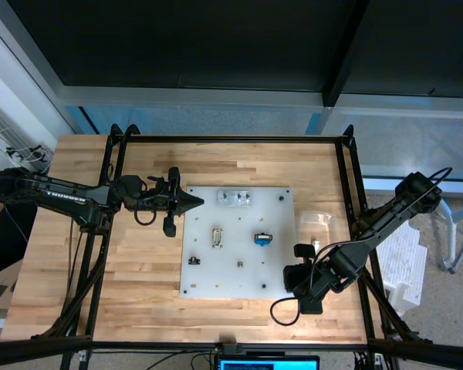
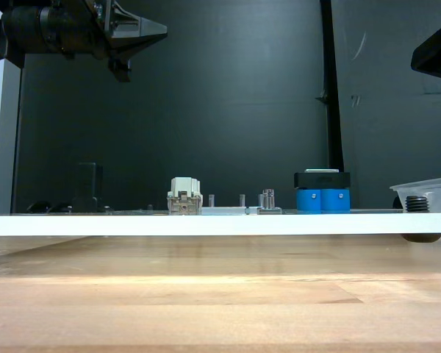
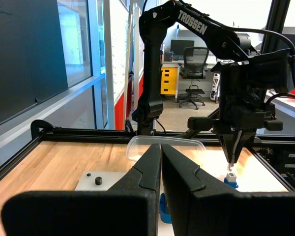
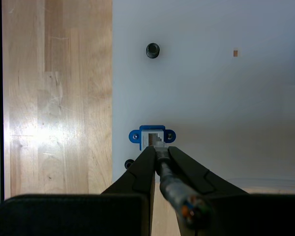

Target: Pick the RJ45 connector and install on taskboard

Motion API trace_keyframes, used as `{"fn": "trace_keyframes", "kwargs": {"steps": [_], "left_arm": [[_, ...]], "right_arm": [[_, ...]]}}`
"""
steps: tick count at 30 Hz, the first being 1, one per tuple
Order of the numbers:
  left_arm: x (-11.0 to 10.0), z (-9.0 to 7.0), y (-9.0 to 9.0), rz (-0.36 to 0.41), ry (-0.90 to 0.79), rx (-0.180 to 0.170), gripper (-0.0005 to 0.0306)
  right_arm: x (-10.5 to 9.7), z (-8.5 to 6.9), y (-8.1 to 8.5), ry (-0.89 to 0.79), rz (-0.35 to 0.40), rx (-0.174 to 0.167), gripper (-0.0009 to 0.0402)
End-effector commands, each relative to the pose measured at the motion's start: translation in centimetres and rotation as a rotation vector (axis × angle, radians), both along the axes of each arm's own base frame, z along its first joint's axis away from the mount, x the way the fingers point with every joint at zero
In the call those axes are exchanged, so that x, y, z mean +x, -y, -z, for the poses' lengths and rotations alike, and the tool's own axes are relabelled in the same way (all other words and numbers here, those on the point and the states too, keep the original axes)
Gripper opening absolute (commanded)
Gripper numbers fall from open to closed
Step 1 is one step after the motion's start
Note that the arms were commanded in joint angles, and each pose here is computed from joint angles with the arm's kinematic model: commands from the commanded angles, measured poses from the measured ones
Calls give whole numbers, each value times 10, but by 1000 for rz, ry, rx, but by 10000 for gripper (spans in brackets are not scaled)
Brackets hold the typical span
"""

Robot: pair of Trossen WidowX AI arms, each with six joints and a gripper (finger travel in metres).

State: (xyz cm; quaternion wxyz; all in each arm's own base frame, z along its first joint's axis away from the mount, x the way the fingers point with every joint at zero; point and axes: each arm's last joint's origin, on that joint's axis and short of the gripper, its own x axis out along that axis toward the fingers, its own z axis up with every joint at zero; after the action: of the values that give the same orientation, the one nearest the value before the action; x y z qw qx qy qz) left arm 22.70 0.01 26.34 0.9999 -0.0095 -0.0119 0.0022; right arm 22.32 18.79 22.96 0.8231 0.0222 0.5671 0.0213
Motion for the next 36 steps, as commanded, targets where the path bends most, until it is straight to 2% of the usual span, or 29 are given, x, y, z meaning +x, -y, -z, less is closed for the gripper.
{"fn": "trace_keyframes", "kwargs": {"steps": [1,11,20,36], "left_arm": [[0,0,0,0,0,0,0],[0,0,0,0,0,0,0],[0,0,0,0,0,0,0],[0,0,0,0,0,0,0]], "right_arm": [[1,2,-1,-5,-8,-6,0],[5,5,-4,-7,-14,-14,0],[9,10,-7,-7,-16,-2,0],[8,16,-7,-28,-16,-22,0]]}}
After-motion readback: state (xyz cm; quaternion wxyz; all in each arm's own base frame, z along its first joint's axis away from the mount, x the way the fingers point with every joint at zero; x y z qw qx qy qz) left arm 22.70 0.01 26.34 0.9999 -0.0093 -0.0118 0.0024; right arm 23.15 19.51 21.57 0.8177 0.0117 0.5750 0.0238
